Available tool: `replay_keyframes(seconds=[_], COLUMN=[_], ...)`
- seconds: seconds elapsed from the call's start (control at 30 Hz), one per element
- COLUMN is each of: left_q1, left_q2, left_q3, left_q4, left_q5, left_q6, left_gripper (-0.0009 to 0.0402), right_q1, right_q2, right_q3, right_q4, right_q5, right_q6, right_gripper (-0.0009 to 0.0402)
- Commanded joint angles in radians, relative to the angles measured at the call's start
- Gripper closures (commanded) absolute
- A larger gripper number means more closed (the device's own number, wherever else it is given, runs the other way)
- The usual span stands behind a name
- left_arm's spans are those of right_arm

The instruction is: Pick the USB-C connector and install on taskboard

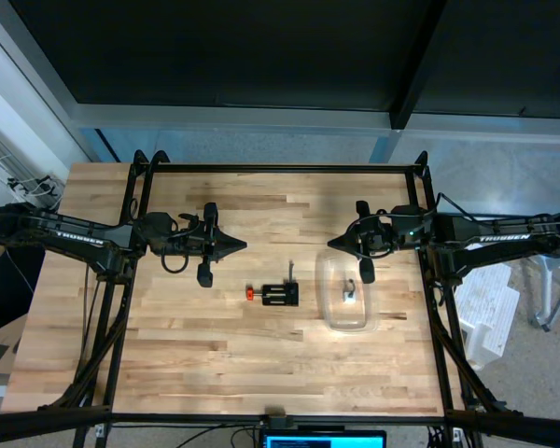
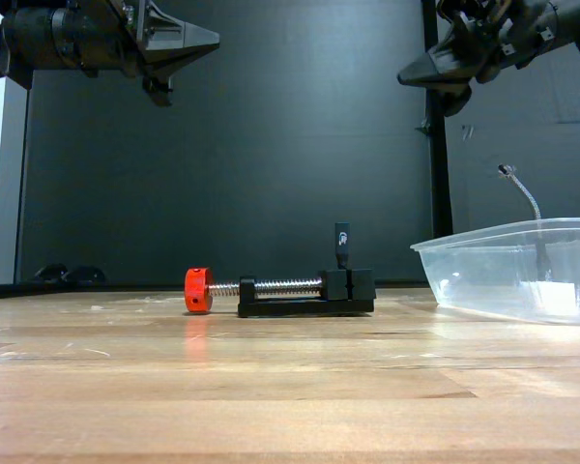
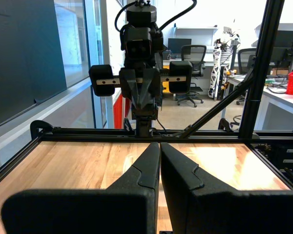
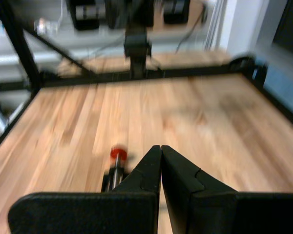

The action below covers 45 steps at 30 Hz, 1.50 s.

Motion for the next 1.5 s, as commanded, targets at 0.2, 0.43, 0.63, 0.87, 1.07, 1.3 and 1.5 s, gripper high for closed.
replay_keyframes(seconds=[0.2,0.43,0.63,0.87,1.07,1.3,1.5], left_q1=[0.000,0.000,0.000,0.000,0.000,0.000,0.000], left_q2=[0.000,0.000,0.000,0.000,0.000,0.000,0.000], left_q3=[0.000,0.000,0.000,0.000,0.000,0.000,0.000], left_q4=[0.000,0.000,0.000,0.000,0.000,0.000,0.000], left_q5=[0.000,0.000,0.000,0.000,0.000,0.000,0.000], left_q6=[0.000,0.000,0.000,0.000,0.000,0.000,0.000], left_gripper=[0.0393,0.0393,0.0393,0.0393,0.0393,0.0393,0.0393], right_q1=[0.028,0.071,0.111,0.120,0.128,0.182,0.211], right_q2=[0.005,0.067,0.173,0.270,0.330,0.416,0.444], right_q3=[0.139,0.286,0.399,0.451,0.450,0.450,0.435], right_q4=[-0.354,-0.695,-0.953,-1.077,-1.098,-1.091,-1.039], right_q5=[-0.024,-0.024,-0.024,-0.024,-0.017,0.022,0.031], right_q6=[0.003,0.012,0.015,0.034,0.064,0.111,0.153], right_gripper=[0.0393,0.0393,0.0393,0.0392,0.0365,0.0288,0.0227])
